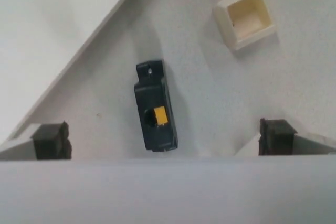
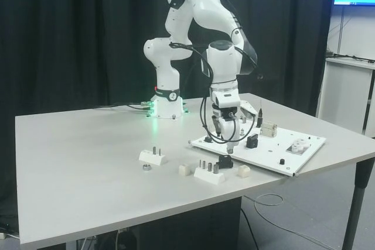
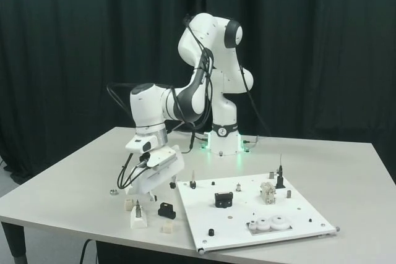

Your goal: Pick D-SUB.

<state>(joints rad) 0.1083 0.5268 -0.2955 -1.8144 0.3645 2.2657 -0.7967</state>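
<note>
The D-SUB (image 1: 156, 107) is a small black connector lying flat on the grey table, just off the edge of the white board (image 1: 58, 19). From the wrist it sits between my two black fingertips (image 1: 51, 140), which stand wide apart. My gripper (image 1: 164, 138) is open and hangs a little above the connector without touching it. The room views show the D-SUB (image 2: 224, 161) (image 3: 165, 210) below the gripper (image 2: 226, 142) (image 3: 150, 193), near the table's front edge.
A small hollow white block (image 1: 245, 16) (image 2: 244, 170) lies close to the connector. A white holder with pegs (image 2: 209, 174) and another (image 2: 152, 156) stand nearby, with a small ring (image 2: 146, 167). The white board (image 2: 263, 151) carries several parts.
</note>
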